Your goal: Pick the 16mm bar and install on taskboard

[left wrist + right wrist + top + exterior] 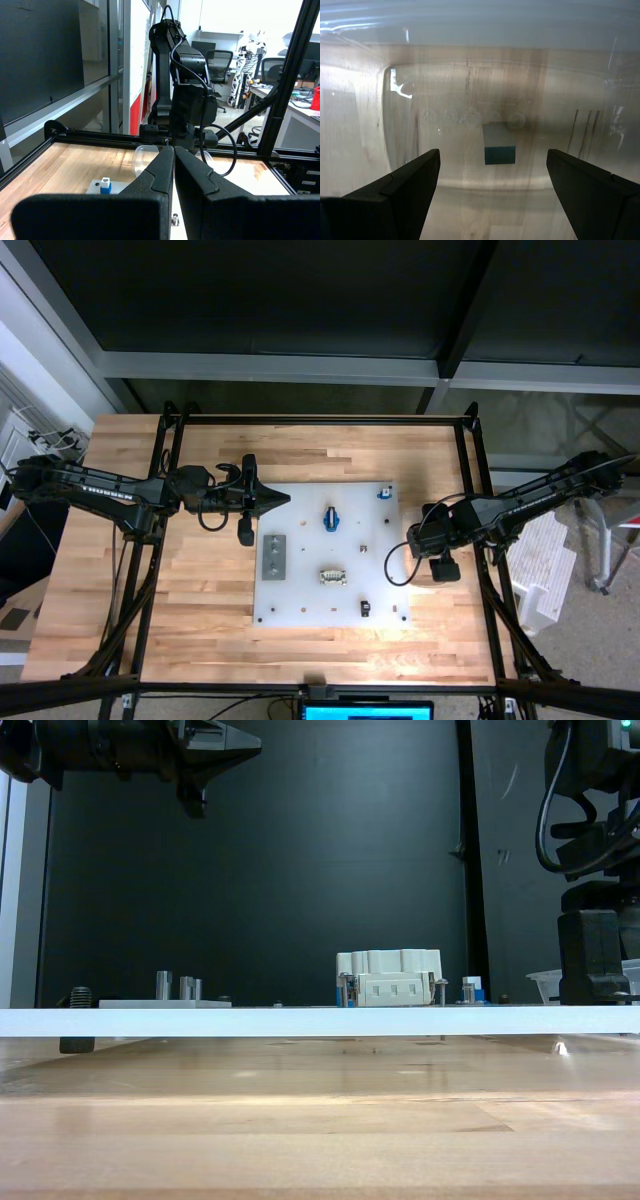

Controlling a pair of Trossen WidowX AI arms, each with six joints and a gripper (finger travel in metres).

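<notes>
In the clear tub (470, 90): the 16mm bar (499, 145), as I read that small block, lying free on the floor. Not gripped, not on the board.
Right gripper (493, 150): my fingers spread wide, hanging over the bar, one either side of it.
Left gripper (285, 498): fingers pressed together, empty, up high over the taskboard (300, 600) near its left edge.
Progress: nothing done yet, I'd say; grasp, carry and seating all remain.

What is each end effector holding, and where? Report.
Nothing held. Shut left end effector hangs above left edge of white plastic taskboard; open right end effector hovers over grey-teal square bar lying free in clear plastic bin.
</notes>
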